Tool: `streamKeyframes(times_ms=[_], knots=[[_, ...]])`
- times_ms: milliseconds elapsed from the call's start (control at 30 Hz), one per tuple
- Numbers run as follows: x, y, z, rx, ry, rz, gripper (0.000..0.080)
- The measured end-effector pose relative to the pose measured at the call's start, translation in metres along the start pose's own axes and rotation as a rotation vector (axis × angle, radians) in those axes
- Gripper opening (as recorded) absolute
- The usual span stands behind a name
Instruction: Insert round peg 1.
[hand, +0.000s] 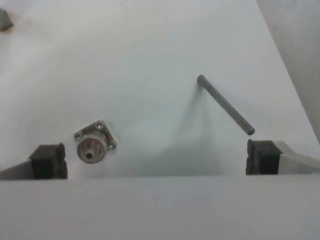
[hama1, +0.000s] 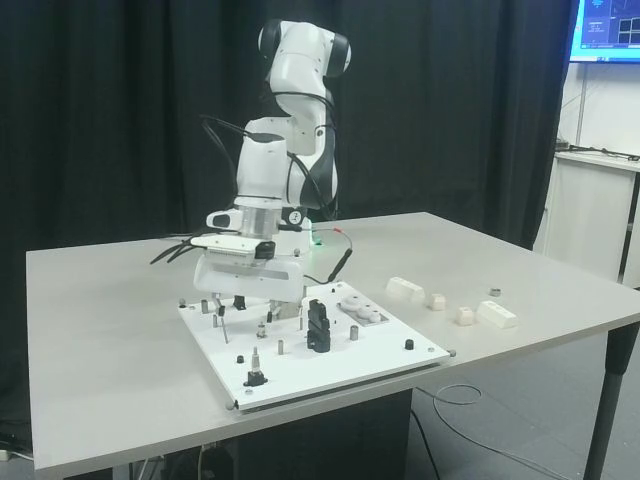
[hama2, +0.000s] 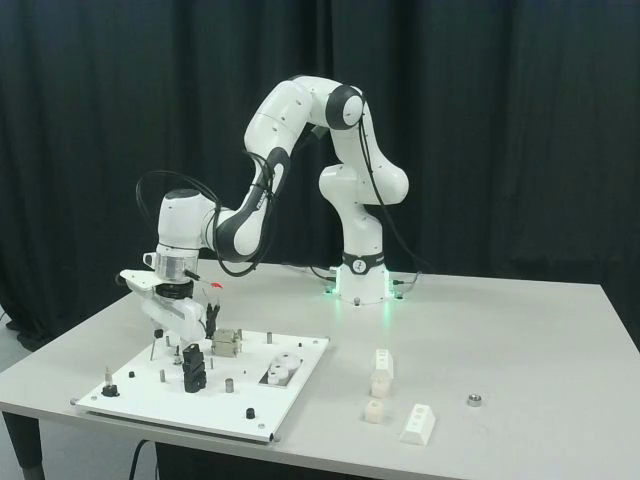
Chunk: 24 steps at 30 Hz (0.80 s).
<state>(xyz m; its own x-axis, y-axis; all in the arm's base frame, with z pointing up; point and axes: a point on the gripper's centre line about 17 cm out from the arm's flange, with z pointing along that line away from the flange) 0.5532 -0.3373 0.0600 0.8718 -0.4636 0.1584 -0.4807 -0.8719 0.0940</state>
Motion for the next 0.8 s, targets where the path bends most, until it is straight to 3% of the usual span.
streamKeyframes(times_ms=[800], knots=[[0.0102,-0.0042,-0.0024,-0.001,0.037,-0.007,0.08]])
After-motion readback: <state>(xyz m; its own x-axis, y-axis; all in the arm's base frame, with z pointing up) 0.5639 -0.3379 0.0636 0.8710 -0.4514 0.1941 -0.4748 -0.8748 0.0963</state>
